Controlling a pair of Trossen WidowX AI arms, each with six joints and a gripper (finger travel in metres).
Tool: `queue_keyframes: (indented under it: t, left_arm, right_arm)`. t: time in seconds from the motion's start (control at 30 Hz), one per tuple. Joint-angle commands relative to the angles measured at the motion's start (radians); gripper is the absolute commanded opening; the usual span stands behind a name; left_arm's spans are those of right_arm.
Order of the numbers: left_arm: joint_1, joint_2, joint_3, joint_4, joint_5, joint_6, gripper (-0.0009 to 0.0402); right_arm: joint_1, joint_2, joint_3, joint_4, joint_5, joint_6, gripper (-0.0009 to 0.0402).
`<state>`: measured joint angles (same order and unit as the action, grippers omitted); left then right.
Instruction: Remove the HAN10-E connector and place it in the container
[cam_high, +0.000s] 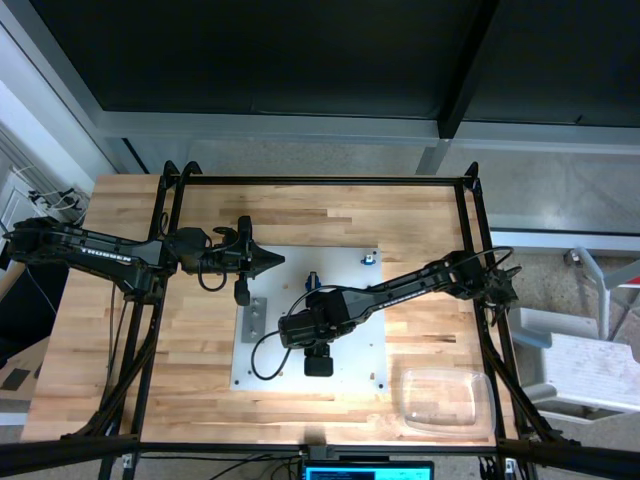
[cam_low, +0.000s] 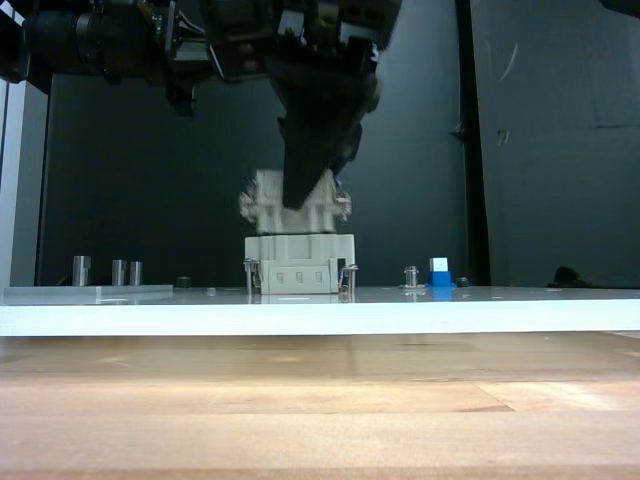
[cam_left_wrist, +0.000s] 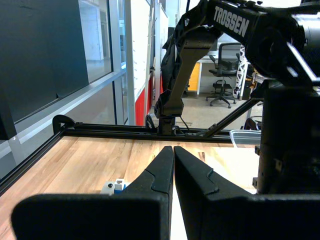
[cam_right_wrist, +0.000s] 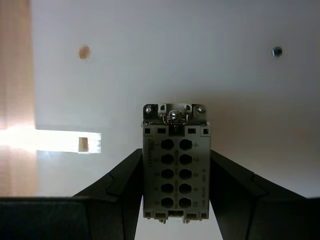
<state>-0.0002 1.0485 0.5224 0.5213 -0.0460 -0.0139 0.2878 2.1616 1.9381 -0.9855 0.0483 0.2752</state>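
Beige HAN10-E connector (cam_right_wrist: 175, 172) gripped, right pincer (cam_right_wrist: 175, 155), above board (cam_high: 352, 292); left pincer (cam_left_wrist: 173, 150) closed over corner.

Black arms (cam_high: 400, 285), white TROSSEN lettering (cam_left_wrist: 238, 20)

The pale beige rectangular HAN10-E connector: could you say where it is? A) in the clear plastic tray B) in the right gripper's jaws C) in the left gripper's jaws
B: the right gripper clamps the connector above the white board; the left gripper hangs shut over its far-left corner.
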Motion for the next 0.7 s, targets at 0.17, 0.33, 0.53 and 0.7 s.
queue_keyframes:
  t: [0.17,0.33,0.53,0.7]
  left_arm:
    - [0.000,0.000,0.000,0.000,0.000,0.000,0.0000]
    - [0.000,0.000,0.000,0.000,0.000,0.000,0.0000]
    - [0.000,0.001,0.000,0.000,0.000,0.000,0.0000]
    - [0.000,0.000,0.000,0.000,0.000,0.000,0.0000]
  right_arm:
    - [0.005,-0.031,0.000,-0.027,0.002,0.007,0.0031]
    - [0.015,-0.065,-0.003,-0.085,0.005,0.010,0.0033]
    - [0.044,-0.126,-0.061,-0.087,0.023,0.089,0.0032]
    - [0.079,-0.185,-0.145,-0.082,0.065,0.191,0.0032]
